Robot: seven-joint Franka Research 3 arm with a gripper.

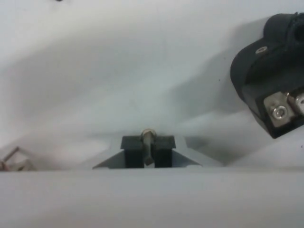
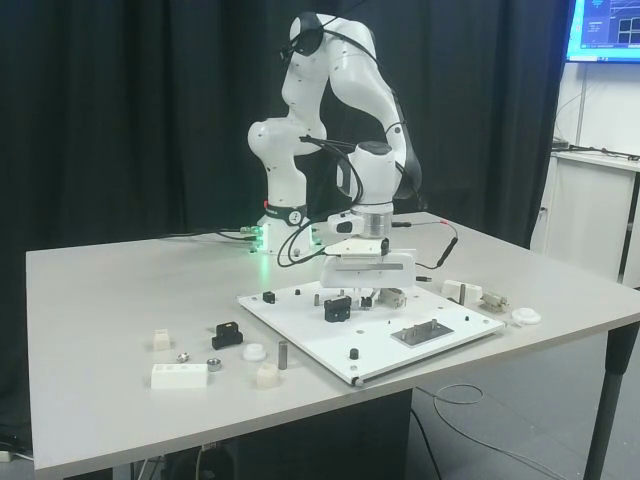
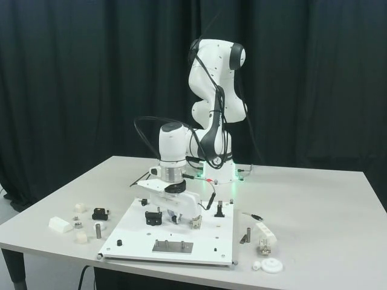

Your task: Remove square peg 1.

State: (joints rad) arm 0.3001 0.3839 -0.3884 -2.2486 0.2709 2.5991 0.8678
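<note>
My fingers [image 1: 148, 151] are pinched narrow around square peg 1 [image 1: 147, 142], a small metal pin held just above the white board [image 2: 420, 350]. A black fixture [image 1: 273, 76] sits near on the board. Loose white blocks [image 2: 180, 375] lie well apart on the grey surface [image 2: 100, 300].

White arm [image 2: 320, 100] of rounded segments, black cables, green light at its base.

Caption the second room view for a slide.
White Franka arm lowers its gripper over the white assembly board on a grey table.
</note>
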